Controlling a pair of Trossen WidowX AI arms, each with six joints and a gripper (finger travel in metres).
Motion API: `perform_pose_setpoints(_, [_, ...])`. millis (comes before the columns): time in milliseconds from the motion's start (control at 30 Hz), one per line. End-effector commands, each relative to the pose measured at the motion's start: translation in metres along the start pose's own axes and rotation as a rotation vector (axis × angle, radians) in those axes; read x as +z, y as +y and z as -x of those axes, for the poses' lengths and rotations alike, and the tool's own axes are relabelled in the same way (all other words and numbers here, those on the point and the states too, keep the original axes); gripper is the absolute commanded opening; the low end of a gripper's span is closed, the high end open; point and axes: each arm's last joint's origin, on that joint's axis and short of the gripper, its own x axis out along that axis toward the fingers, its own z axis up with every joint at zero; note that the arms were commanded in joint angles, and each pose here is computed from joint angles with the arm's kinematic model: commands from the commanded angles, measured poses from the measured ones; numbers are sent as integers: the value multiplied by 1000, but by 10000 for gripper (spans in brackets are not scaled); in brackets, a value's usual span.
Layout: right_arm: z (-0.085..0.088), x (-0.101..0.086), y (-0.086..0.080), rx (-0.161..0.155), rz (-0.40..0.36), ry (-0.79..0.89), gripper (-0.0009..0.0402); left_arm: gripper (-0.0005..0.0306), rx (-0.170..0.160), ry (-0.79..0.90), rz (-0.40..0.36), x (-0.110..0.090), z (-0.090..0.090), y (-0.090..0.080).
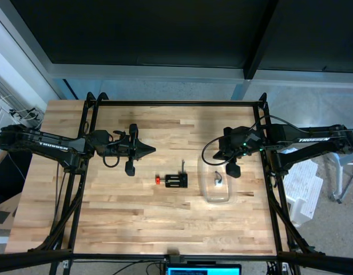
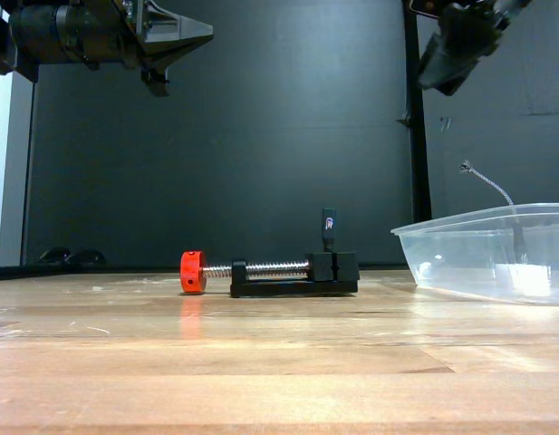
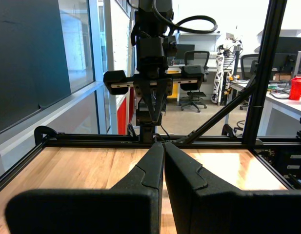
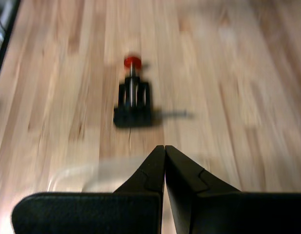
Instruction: Pick the USB-C connector and install on taskboard
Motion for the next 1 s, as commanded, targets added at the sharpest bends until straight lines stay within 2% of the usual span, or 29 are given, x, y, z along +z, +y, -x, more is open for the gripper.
perform_pose_setpoints(33, [6, 0, 0, -13, -3, 100, 0, 0, 0, 0, 0, 0, 0, 0])
perform_pose_setpoints(167, [11, -2, 0, -28, -10, 233, 0, 0, 0, 0, 0, 0, 0, 0])
perform_pose_setpoints(233, [11, -4, 1, -20, -19, 298, 0, 0, 0, 0, 0, 0, 0, 0])
perform_pose_setpoints(533, [-8, -13, 4, -31, -26, 500, 12, 0, 0, 0, 0, 0, 0, 0])
perform_pose_setpoints(700, [-17, -12, 9, -32, -24, 536, 45, 0, 0, 0, 0, 0, 0, 0])
perform_pose_setpoints(833, [-24, -13, 14, -45, -36, 555, 84, 0, 0, 0, 0, 0, 0, 0])
perform_pose_setpoints(900, [-30, -14, 21, -39, -10, 572, 105, 0, 0, 0, 0, 0, 0, 0])
perform_pose_setpoints(1000, [-35, -15, 28, -66, 7, 578, 136, 0, 0, 0, 0, 0, 0, 0])
